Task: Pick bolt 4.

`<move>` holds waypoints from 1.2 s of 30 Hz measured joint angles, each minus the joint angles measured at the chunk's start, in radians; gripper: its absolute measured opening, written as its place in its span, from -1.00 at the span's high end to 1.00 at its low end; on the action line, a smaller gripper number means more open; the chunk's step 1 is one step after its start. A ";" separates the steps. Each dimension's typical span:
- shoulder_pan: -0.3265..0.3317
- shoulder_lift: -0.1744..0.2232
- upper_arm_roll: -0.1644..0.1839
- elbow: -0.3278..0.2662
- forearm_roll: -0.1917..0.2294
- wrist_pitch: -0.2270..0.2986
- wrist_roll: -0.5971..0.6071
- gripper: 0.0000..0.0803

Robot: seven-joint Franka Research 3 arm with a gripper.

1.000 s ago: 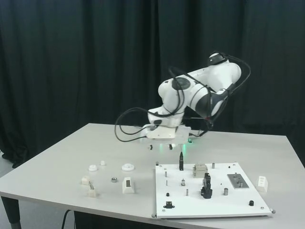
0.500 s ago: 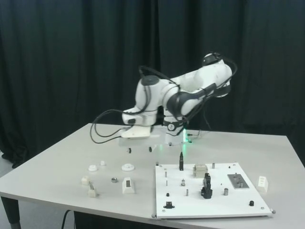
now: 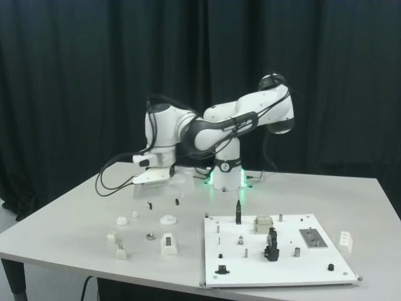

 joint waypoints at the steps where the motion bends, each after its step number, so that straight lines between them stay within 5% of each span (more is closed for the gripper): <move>1: -0.009 0.004 0.003 0.000 0.012 0.000 -0.011 -0.99; 15: -0.089 0.015 0.085 0.002 0.124 0.069 -0.138 -0.99; 36: -0.111 0.025 0.183 -0.022 0.164 0.214 -0.181 -0.99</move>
